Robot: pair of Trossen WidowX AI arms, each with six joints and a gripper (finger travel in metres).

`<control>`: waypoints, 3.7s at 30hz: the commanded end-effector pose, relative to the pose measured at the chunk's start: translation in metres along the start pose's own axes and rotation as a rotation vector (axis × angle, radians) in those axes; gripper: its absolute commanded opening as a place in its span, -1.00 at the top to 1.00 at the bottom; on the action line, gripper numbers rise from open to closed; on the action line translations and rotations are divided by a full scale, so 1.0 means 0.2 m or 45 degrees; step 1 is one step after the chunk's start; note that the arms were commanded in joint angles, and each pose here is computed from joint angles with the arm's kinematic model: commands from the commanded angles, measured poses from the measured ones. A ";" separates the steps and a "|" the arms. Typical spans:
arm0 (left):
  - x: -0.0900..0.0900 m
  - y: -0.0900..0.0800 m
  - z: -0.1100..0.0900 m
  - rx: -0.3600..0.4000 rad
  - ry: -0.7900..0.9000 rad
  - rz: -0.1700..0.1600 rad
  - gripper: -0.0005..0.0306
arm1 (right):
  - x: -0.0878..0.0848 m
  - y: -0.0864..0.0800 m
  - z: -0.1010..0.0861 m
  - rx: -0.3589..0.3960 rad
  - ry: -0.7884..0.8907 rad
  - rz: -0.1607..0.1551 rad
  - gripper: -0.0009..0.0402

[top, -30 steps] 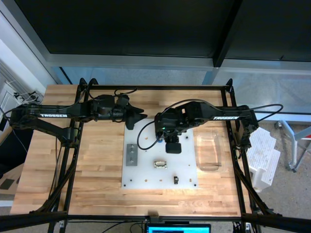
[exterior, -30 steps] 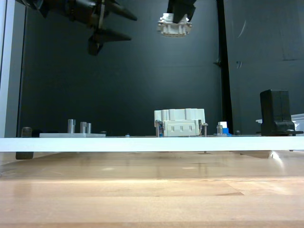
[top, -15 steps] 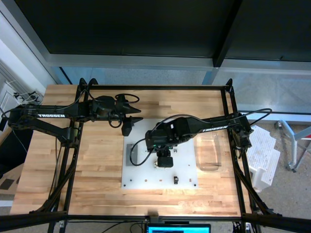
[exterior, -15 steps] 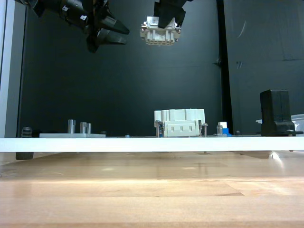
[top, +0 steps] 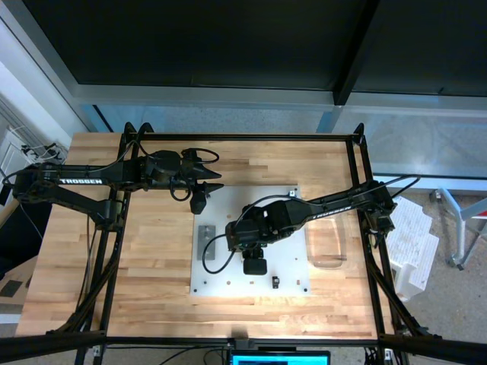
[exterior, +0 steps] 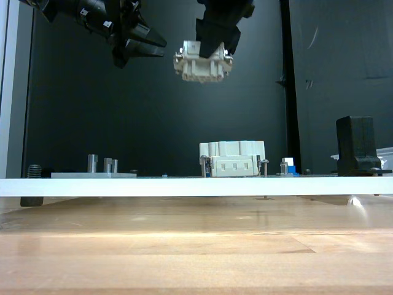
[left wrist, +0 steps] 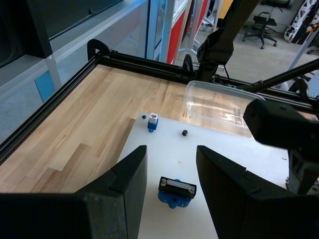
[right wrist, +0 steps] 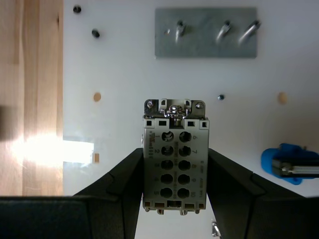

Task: Pick the HAN10E connector and install on the hub

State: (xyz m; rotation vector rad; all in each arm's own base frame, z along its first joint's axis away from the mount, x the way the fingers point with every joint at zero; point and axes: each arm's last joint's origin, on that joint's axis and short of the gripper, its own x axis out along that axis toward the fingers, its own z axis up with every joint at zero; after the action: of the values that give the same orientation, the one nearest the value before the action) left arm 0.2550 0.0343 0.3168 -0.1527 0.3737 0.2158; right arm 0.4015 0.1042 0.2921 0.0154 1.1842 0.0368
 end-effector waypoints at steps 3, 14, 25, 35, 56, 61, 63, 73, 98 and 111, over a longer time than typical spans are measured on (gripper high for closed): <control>0.00 0.00 0.00 -0.001 -0.003 0.000 0.12 | 0.05 0.01 -0.03 0.011 0.038 -0.011 0.70; 0.00 0.00 0.00 -0.001 -0.003 0.000 0.12 | 0.14 0.05 -0.08 0.005 0.052 -0.034 0.70; 0.00 0.00 0.00 -0.001 -0.003 0.000 0.12 | 0.19 0.07 -0.12 0.023 0.085 -0.037 0.70; 0.00 0.00 0.00 -0.001 -0.002 0.000 0.12 | 0.25 0.08 -0.15 0.019 0.070 -0.030 0.70; 0.00 0.00 0.00 -0.001 -0.003 0.000 0.12 | 0.29 0.08 -0.17 -0.008 0.087 -0.033 0.70; 0.00 0.00 0.00 -0.001 -0.003 0.000 0.12 | 0.30 0.08 -0.18 -0.010 0.094 -0.035 0.70; 0.00 0.00 0.00 -0.001 -0.002 0.000 0.12 | 0.31 0.08 -0.19 -0.010 0.094 -0.035 0.70; 0.00 0.00 0.00 -0.001 -0.003 0.000 0.12 | 0.38 0.08 -0.23 -0.006 0.069 -0.016 0.70; 0.00 0.00 0.00 -0.001 -0.002 0.000 0.12 | 0.35 0.06 -0.25 0.002 0.013 -0.002 -0.07; 0.00 0.00 0.00 -0.001 -0.003 0.000 0.12 | 0.14 0.04 -0.25 0.001 -0.099 -0.022 -0.60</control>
State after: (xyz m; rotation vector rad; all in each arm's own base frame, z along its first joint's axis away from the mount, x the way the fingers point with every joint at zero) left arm 0.2551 0.0343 0.3174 -0.1530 0.3706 0.2156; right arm 0.3681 0.1130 0.2448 0.0176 1.1111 0.0257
